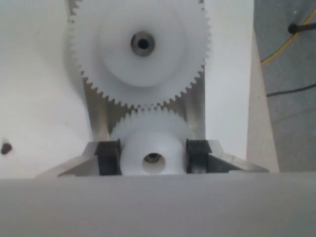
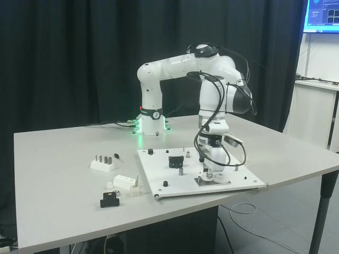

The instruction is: Insert medium gear.

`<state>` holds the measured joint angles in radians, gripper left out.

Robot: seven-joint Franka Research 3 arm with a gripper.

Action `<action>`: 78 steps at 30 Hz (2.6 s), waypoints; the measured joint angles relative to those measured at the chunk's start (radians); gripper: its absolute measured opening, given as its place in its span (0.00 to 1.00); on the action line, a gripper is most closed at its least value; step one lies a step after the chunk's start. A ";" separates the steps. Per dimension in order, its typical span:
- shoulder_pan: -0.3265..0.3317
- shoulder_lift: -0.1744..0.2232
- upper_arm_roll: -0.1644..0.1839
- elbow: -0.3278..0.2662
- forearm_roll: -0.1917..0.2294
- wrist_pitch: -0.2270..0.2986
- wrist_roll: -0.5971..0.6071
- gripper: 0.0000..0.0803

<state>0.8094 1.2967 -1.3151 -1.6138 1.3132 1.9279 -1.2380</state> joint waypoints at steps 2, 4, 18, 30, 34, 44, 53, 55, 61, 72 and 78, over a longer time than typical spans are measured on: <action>0.000 0.000 0.000 0.000 0.000 0.000 -0.021 0.35; 0.000 0.000 0.000 0.000 0.000 0.000 -0.040 0.35; 0.000 0.001 0.000 0.003 0.000 0.004 -0.057 0.35; 0.010 0.001 -0.020 0.010 -0.015 0.007 0.004 0.89; 0.014 0.001 -0.025 0.018 -0.015 0.006 0.054 0.97; 0.009 0.001 -0.026 0.048 -0.016 0.016 0.136 1.00; -0.011 0.005 -0.026 0.065 -0.018 0.055 0.157 1.00; -0.017 0.006 -0.023 0.070 -0.018 0.060 0.158 1.00; -0.042 0.006 -0.005 0.089 -0.018 0.079 0.172 1.00; -0.073 0.007 0.019 0.114 -0.018 0.099 0.197 1.00; -0.080 0.007 0.027 0.115 -0.018 0.100 0.197 1.00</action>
<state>0.7292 1.3038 -1.2877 -1.4984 1.2948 2.0281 -1.0408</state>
